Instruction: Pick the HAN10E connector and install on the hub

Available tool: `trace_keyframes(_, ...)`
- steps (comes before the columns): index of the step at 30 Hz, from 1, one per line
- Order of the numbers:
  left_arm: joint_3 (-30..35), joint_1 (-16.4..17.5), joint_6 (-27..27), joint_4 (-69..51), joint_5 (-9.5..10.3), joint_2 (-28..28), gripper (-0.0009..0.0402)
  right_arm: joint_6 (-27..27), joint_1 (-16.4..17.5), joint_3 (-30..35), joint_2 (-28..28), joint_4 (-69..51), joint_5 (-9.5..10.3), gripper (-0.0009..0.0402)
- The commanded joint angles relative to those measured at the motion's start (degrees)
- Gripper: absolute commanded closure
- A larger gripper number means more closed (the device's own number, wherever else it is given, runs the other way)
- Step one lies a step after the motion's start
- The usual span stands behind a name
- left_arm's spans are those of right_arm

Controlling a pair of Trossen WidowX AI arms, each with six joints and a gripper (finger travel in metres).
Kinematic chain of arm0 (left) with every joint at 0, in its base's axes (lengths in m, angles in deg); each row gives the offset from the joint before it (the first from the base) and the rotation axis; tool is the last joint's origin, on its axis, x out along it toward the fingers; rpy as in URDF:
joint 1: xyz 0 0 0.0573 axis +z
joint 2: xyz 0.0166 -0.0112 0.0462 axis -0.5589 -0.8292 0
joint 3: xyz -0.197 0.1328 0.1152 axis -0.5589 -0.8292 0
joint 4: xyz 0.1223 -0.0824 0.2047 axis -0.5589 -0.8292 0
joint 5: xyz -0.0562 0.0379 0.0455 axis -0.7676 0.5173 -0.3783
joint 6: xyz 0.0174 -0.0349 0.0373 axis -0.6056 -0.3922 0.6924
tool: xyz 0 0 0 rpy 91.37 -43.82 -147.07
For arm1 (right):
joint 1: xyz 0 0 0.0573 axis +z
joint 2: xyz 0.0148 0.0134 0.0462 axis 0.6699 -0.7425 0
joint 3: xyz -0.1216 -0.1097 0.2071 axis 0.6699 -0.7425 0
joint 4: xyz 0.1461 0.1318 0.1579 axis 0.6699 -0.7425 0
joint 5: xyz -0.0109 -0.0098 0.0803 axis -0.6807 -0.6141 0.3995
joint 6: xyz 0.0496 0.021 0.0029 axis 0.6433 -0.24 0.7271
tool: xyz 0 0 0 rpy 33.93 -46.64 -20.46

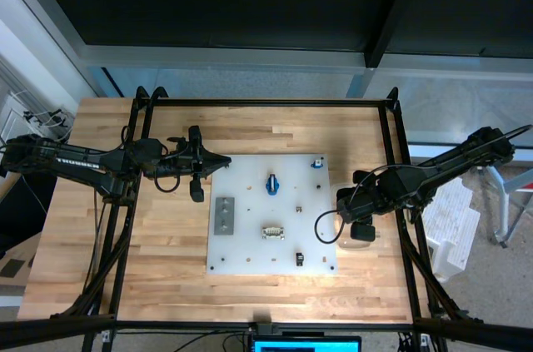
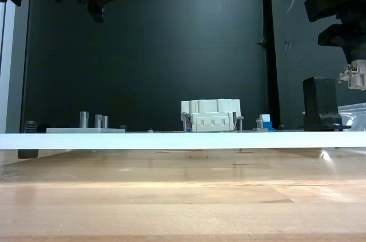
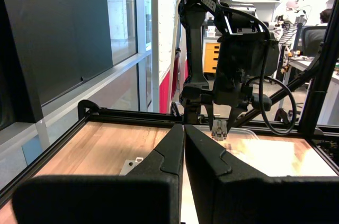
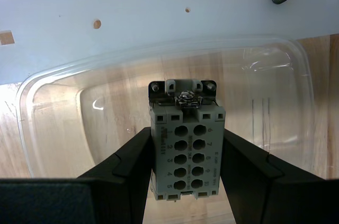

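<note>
Between the closed fingers of the right gripper (image 4: 186, 134) sits the HAN10E connector (image 4: 184, 160). It is clamped by its sides and hangs above a clear tray (image 4: 296, 75) just off the right edge of the white board (image 1: 250, 260). Well apart, near the board's middle, the hub (image 1: 272, 233) appears unfilled. Over the board's left side the left gripper (image 3: 184, 150) hovers, fingers pressed together on nothing. The likely risk is that the grip covers only part of the connector's sides, so a tilted or offset approach could jam it on the hub's rim or twist it loose.
</note>
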Motion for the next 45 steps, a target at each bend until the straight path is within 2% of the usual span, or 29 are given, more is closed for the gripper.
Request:
trace_keyframes(1,0.02,0.02,0.0,0.0,0.0,0.0,0.0392,0.0,0.0,0.46,-0.37,0.02,0.0,0.0354)
trace_keyframes(10,0.02,0.0,-0.02,0.02,0.0,0.0,0.0392,-0.02,0.0,1.88,-1.55,0.09,-0.02,0.0354)
trace_keyframes(33,0.02,0.02,0.0,0.0,0.0,0.0,0.0392,-1.46,-0.02,8.17,-11.45,2.03,-0.55,0.0347)
trace_keyframes(38,0.02,0.02,0.0,0.0,0.0,0.0,0.0392,-1.38,-0.07,9.88,-13.22,1.99,-0.48,0.0293)
trace_keyframes(45,0.02,0.02,0.0,0.02,0.0,0.0,0.0392,-0.83,-0.22,12.57,-16.57,1.81,0.04,0.0163)
